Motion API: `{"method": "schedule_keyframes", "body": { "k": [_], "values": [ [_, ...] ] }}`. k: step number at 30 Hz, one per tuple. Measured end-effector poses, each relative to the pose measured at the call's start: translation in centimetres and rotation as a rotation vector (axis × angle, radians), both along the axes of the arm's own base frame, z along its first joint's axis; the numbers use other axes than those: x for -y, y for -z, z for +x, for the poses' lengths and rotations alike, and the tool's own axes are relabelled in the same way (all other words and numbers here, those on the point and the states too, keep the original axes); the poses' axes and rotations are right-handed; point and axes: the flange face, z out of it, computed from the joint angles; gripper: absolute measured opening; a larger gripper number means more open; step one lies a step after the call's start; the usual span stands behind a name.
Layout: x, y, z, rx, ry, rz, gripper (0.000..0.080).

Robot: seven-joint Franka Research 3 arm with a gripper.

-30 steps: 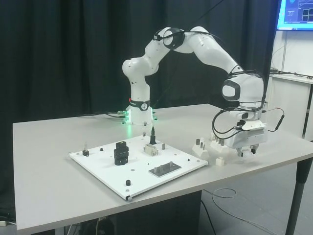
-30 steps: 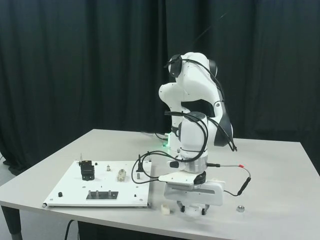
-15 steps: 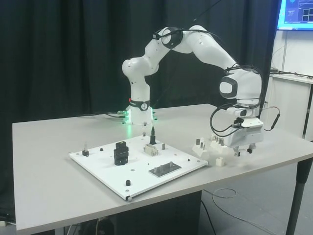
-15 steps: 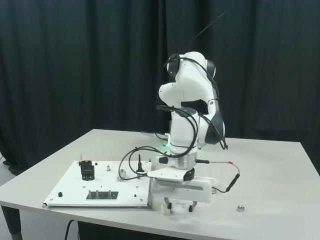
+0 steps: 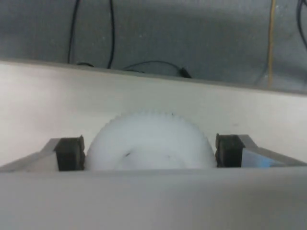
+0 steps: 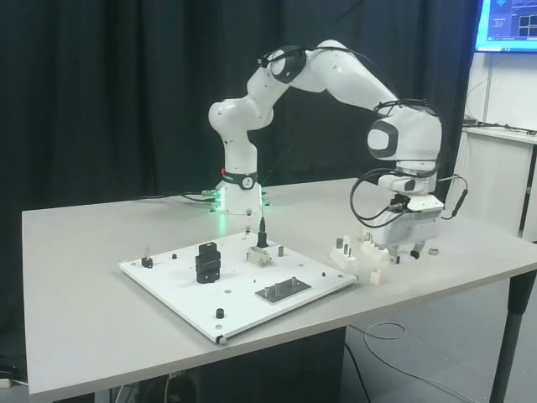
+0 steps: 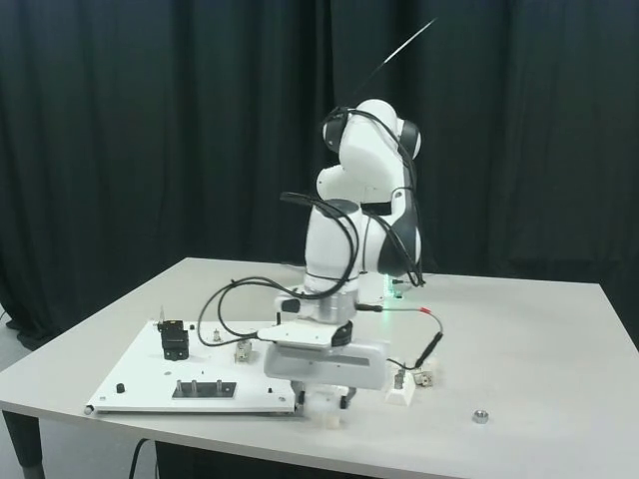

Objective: Insert large gear.

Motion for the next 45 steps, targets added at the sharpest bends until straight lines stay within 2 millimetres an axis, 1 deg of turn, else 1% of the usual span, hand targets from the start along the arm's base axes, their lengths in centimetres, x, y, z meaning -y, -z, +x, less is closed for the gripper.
{"method": "schedule_keyframes", "body": {
  "k": [11, 20, 29, 45],
  "values": [
    [4.5, -1.9, 0.8, -0.039, -0.072, -0.010, 0.0593],
    [7.7, -2.6, 0.6, -0.075, -0.118, -0.006, 0.0593],
    [11.4, -2.3, -0.2, -0.134, -0.147, 0.005, 0.0593],
    [19.5, -0.9, -2.2, -0.218, -0.220, 0.023, 0.0593]
  ]
}}
